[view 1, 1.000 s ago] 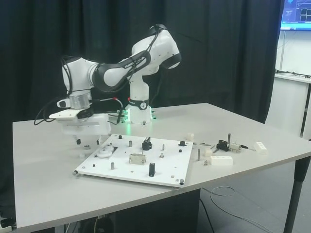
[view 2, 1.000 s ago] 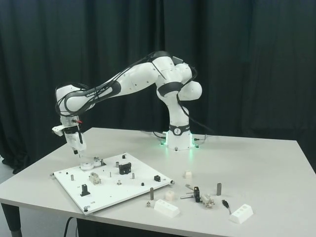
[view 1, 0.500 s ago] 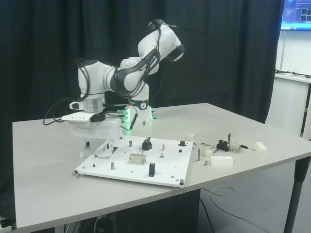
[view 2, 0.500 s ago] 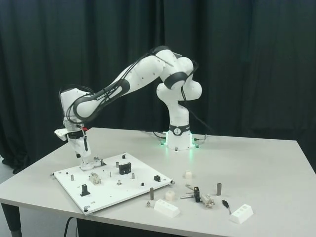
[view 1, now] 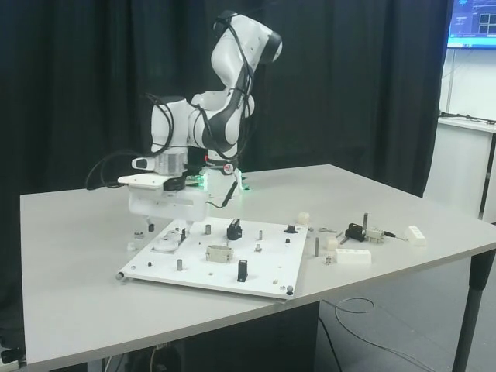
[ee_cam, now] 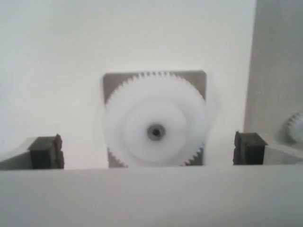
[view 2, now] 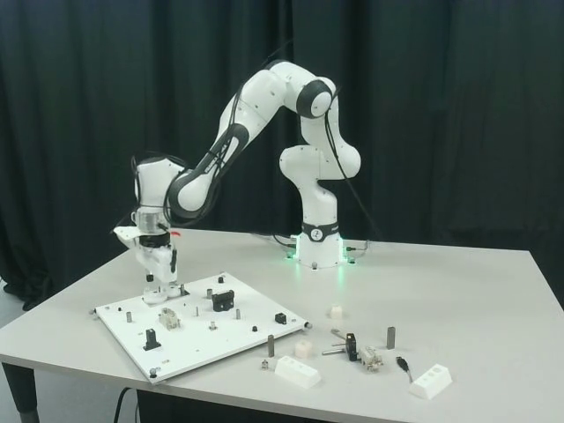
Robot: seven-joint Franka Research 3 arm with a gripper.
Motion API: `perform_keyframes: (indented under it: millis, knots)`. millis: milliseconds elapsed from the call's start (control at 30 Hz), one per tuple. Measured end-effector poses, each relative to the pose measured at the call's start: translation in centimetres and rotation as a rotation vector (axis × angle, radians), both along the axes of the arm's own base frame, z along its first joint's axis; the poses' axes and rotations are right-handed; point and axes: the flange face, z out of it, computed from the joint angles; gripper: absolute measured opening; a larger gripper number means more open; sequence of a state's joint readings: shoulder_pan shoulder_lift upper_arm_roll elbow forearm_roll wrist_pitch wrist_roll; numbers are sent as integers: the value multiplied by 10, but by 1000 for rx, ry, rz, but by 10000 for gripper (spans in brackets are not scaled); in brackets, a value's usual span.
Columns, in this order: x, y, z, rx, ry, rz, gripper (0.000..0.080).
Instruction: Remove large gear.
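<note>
Right now the gripper (ee_cam: 147, 150) sits directly over the large gear (ee_cam: 155, 125), fingers spread wide, one black pad (ee_cam: 46, 152) on each side and both clear of the teeth. Nothing held.

Wrist view only: the gear lies flat on a grey square recess (ee_cam: 110, 81) in the white board (ee_cam: 71, 61), with a dark centre hole between the pads. It also catches the edge of a second, smaller gear (ee_cam: 296, 126) outside one pad, beyond the board's edge strip. Neither room view resolves that.

First room view: the gripper (view 1: 144, 229) hangs low over the board's (view 1: 271, 267) corner nearest the arm, and the large gear (view 1: 165, 242) shows as a white disc just beside the fingertips. How far the fingers stand above the gear, I cannot tell from here.

Second room view: the gripper (view 2: 159, 284) points straight down at the board (view 2: 238, 339), and the gear is hidden behind it. This view shows the arm's whole reach from its base (view 2: 319, 251), green light at the foot. Well away from the gripper, loose parts sit on the table (view 2: 458, 300): white blocks (view 2: 298, 371) and a black connector (view 2: 352, 344).
</note>
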State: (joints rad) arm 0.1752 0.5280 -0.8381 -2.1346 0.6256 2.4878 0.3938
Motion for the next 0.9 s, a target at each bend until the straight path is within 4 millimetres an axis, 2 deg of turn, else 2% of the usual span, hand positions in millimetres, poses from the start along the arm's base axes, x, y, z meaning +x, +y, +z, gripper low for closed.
perform_keyframes:
  millis: [200,500,900]
  knots:
    - [-10,-2,1,-38,-24,-6,800]
    - [-8,0,0,-53,-34,-4,800]
    - [-6,0,-11,-28,-48,-45,800]
